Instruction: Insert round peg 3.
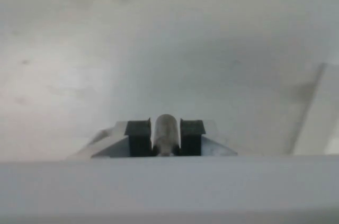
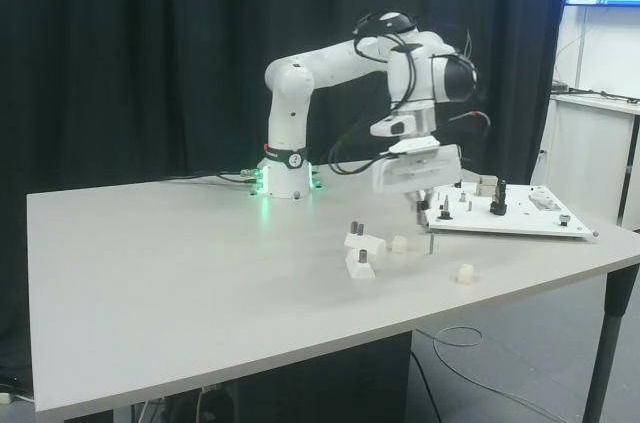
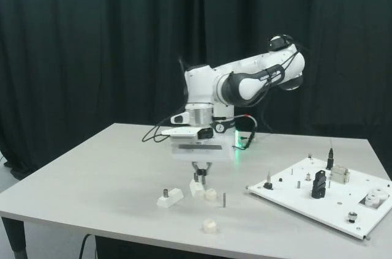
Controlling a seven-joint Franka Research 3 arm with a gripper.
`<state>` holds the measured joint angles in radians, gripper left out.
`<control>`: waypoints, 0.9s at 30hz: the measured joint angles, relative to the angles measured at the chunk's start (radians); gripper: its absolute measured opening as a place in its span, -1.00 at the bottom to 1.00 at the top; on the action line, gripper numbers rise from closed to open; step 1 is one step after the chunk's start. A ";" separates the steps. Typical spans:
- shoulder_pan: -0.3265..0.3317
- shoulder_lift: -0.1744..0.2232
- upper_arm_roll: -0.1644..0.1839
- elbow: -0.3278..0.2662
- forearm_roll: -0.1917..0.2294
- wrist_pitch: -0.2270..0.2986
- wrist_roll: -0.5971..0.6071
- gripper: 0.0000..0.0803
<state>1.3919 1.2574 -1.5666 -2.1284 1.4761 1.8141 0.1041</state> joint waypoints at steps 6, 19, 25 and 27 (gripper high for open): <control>0.046 -0.002 0.000 0.016 0.003 0.023 0.052 -0.72; 0.137 -0.010 0.000 0.050 0.002 0.065 0.169 -0.72; 0.177 -0.015 0.000 0.070 -0.004 0.080 0.216 -0.72; 0.190 -0.017 0.000 0.078 -0.007 0.082 0.234 -0.72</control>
